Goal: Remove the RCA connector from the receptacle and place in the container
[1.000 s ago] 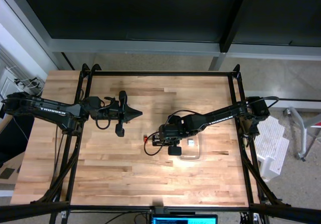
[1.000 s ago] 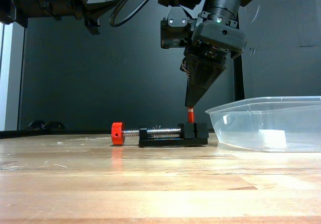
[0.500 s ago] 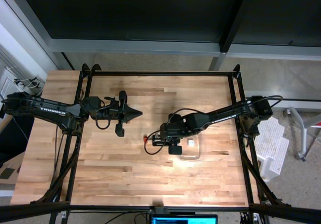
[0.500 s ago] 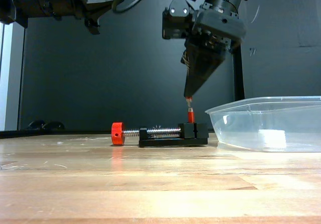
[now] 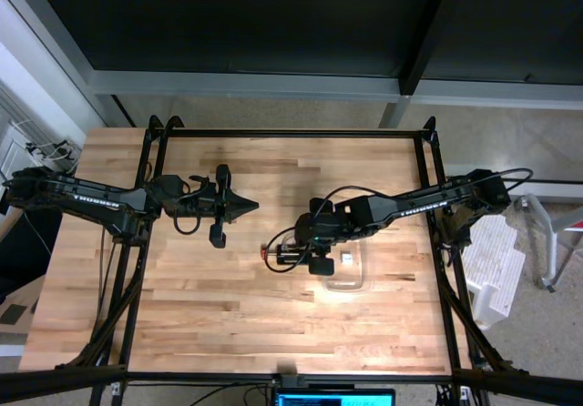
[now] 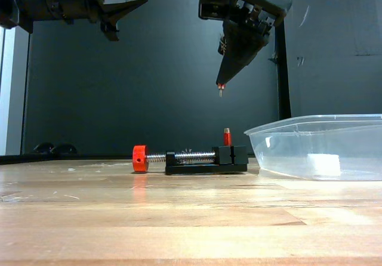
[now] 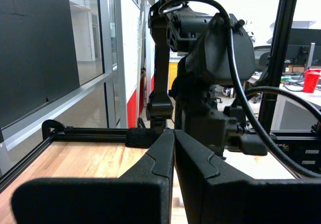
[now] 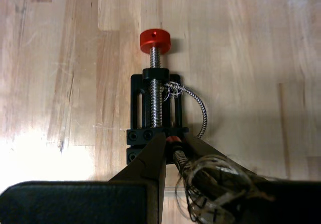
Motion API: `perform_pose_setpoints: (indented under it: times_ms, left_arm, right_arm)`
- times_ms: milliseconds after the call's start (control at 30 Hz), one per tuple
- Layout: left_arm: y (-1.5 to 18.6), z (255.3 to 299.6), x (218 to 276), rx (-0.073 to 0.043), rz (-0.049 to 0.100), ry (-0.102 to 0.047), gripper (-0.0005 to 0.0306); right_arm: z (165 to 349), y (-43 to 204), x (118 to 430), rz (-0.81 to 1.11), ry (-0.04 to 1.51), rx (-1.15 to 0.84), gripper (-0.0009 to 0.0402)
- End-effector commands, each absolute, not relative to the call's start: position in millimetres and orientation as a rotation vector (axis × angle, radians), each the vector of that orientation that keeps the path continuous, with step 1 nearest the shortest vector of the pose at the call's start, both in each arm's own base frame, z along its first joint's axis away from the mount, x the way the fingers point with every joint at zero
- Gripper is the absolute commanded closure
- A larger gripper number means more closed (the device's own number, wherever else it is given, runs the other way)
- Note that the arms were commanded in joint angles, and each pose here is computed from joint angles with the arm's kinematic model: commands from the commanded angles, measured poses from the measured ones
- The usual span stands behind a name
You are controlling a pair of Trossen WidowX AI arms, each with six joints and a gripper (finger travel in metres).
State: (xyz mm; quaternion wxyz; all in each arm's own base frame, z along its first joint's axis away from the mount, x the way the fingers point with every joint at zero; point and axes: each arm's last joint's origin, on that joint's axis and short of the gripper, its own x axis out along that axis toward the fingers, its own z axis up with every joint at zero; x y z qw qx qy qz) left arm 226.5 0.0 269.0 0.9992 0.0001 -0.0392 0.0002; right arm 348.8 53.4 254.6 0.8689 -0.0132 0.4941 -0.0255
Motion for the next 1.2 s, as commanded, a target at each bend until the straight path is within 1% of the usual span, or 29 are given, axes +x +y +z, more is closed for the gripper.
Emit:
perform_pose_setpoints:
  times_ms: [33, 267, 467, 633, 900, 1200]
  left_arm:
    - [0.1, 269.0, 226.5, 0.000, 0.001, -0.078, 0.0300]
    - [0.0, 269.0, 226.5, 0.000, 0.000, -0.078, 0.0300]
    - [0.0, 269.0, 226.5, 0.000, 0.000, -0.078, 0.0300]
    - [0.0, 269.0, 226.5, 0.000, 0.000, -0.078, 0.0300]
    - [0.0, 269.0, 226.5, 0.000, 0.000, -0.078, 0.0300]
    - [0.1, 269.0, 226.5, 0.000, 0.001, -0.078, 0.0300]
  right_arm:
    - [255.7, 54, 348, -0.050, 1.031, -0.026, 0.0393]
    - [255.8, 54, 346, -0.043, 1.048, -0.024, 0.0393]
    - [256.6, 56, 335, -0.044, 1.118, -0.038, 0.0393]
    - [256.4, 57, 325, -0.041, 1.123, -0.040, 0.0393]
    - [245.9, 51, 294, -0.073, 1.146, -0.014, 0.0393]
    - [225.6, 48, 269, -0.093, 1.212, -0.007, 0.0393]
